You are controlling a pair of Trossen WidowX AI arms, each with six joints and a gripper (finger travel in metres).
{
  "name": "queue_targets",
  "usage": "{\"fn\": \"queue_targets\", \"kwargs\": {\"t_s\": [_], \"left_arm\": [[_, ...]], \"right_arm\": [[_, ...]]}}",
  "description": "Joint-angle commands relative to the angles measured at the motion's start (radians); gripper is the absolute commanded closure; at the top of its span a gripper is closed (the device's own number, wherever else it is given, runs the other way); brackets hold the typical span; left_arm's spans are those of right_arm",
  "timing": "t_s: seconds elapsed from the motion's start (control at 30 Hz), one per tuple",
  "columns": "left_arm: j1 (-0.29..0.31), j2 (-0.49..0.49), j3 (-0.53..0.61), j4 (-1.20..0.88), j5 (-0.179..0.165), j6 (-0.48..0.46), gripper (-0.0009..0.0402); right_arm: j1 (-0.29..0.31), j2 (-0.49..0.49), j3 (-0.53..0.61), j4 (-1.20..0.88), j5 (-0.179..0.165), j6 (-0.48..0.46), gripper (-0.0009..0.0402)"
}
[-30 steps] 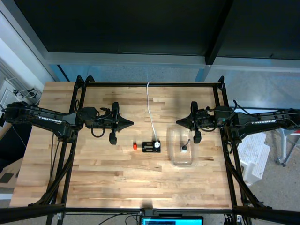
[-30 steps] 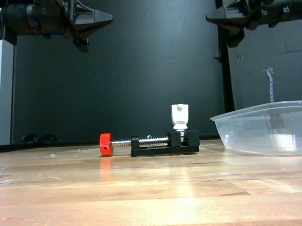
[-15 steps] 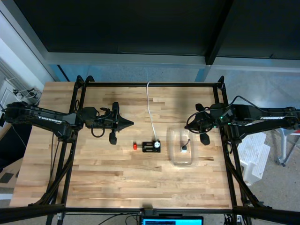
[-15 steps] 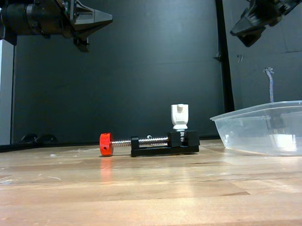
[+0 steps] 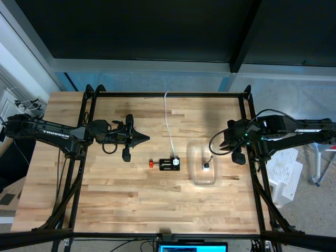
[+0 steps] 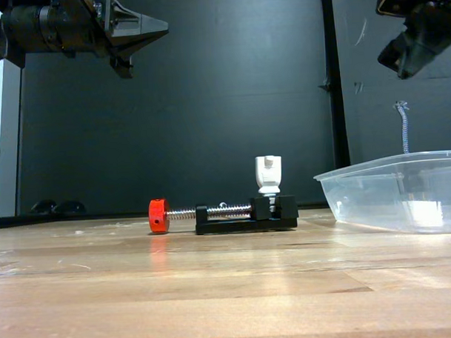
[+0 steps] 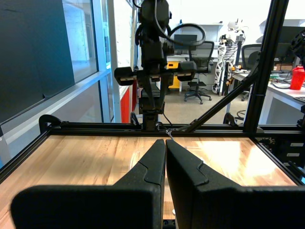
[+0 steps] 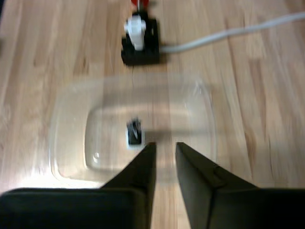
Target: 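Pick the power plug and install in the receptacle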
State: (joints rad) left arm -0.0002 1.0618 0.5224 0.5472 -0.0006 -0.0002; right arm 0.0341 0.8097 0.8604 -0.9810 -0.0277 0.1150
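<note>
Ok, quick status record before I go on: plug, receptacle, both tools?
plug: in the tray, on a small white block, not held
receptacle: upright in the vise, left of the tray, nothing plugged in
left tool: shut, empty, raised over the left half of the table
right tool: open, empty, raised near the tray's far right corner, pointed down towards the plug
task: plug not yet picked
</note>
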Motion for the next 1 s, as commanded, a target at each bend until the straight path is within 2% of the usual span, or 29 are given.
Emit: {"fn": "queue_targets", "kwargs": {"t_s": [0.03,0.27,0.47,0.7,0.83,1.0], "left_arm": [[0.0,0.0,0.0,0.0,0.0,0.0,0.0393],[0.0,0.0,0.0,0.0,0.0,0.0,0.0393],[0.0,0.0,0.0,0.0,0.0,0.0,0.0393],[0.0,0.0,0.0,0.0,0.0,0.0,0.0393],[0.0,0.0,0.0,0.0,0.0,0.0,0.0393],[0.0,0.0,0.0,0.0,0.0,0.0,0.0393]], "right_arm": [[0.002,0.024,-0.002,-0.006,0.0,0.008,0.0282],[0.01,0.103,-0.016,0.005,0.0,0.008,0.0195],[0.064,0.132,-0.052,0.077,0.008,0.032,0.0138],[0.117,0.151,-0.116,0.183,0.013,0.068,0.013],[0.145,0.169,-0.139,0.224,0.035,0.087,0.013],[0.152,0.209,-0.165,0.277,0.035,0.09,0.013]]}}
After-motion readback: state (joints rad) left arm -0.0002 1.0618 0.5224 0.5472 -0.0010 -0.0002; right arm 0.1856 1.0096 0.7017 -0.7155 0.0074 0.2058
